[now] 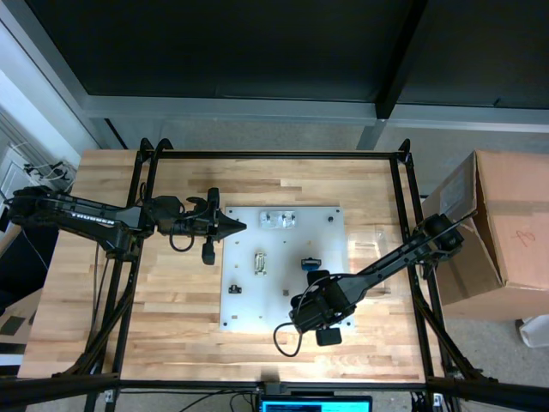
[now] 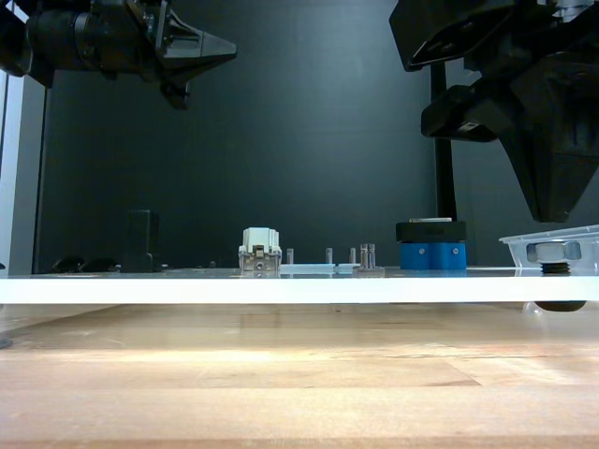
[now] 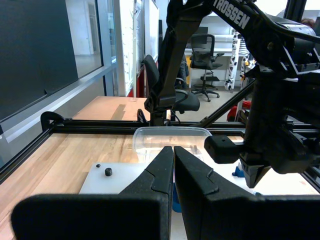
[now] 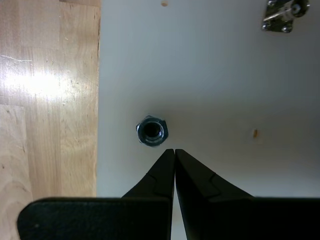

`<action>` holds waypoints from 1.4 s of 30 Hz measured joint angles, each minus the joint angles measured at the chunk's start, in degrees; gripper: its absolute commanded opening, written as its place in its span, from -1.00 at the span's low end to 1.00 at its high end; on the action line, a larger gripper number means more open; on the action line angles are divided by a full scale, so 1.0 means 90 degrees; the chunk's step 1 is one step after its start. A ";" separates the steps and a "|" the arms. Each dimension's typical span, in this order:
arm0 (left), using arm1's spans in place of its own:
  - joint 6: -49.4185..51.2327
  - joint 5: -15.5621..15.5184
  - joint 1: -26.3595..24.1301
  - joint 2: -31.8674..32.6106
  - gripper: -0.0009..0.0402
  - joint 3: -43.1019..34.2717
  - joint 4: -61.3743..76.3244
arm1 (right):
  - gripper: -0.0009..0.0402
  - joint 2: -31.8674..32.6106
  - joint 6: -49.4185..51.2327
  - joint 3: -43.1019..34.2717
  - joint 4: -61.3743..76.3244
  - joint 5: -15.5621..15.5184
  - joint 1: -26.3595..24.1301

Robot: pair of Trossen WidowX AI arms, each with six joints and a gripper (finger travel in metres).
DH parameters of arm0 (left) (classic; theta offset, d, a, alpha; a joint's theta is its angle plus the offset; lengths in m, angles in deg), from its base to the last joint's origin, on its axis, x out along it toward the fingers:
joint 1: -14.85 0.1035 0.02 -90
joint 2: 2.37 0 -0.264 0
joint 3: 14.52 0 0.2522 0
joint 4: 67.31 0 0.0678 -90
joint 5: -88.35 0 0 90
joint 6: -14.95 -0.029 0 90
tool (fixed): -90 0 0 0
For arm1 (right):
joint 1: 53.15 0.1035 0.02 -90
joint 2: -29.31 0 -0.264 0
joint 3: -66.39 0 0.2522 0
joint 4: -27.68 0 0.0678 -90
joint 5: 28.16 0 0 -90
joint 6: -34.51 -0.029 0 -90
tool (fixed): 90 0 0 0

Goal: Pick the M12 nut and place it on its threads and fasten

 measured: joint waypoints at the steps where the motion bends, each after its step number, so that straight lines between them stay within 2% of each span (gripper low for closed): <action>1: 0.0000 0.0000 0.0000 0.0000 -0.96 0.0000 0.0000 | -0.96 0.0010 -0.0022 0.0000 -0.0015 -0.0007 0.0005; 11: 0.0002 0.0002 0.0000 0.0000 -0.96 -0.0002 0.0000 | -0.96 0.0141 -0.0070 0.0000 -0.0151 -0.0007 0.0027; 16: 0.0002 0.0000 0.0000 0.0000 -0.96 0.0000 0.0000 | -0.96 0.0146 -0.0073 0.0000 -0.0151 0.0146 0.0029; 27: 0.0000 0.0000 0.0000 0.0000 -0.96 -0.0002 0.0000 | -0.96 0.0146 -0.0095 0.0058 -0.0177 0.0129 0.0032; 29: 0.0000 0.0000 0.0000 0.0000 -0.96 0.0000 0.0000 | -0.96 0.0146 -0.0095 0.0070 -0.0180 -0.0070 0.0036; 30: 0.0000 0.0002 0.0000 0.0000 -0.96 0.0000 0.0000 | -0.96 0.0146 -0.0087 0.0073 -0.0165 -0.0325 0.0036; 32: 0.0000 0.0000 0.0000 0.0000 -0.96 0.0000 0.0000 | -0.96 0.0143 0.0044 0.0075 -0.0223 -0.1066 0.0022; 34: 0.0000 0.0000 0.0000 0.0000 -0.96 0.0000 0.0000 | -0.96 0.0138 0.0146 0.0078 -0.0134 -0.1311 0.0044; 38: 0.0000 0.0002 0.0000 0.0002 -0.96 0.0000 0.0000 | -0.96 0.0066 0.0155 0.0078 -0.0044 -0.0981 0.0041; 42: 0.0000 0.0002 0.0000 0.0002 -0.96 0.0000 0.0000 | -0.96 0.0051 -0.0044 0.0083 0.0007 -0.0345 0.0041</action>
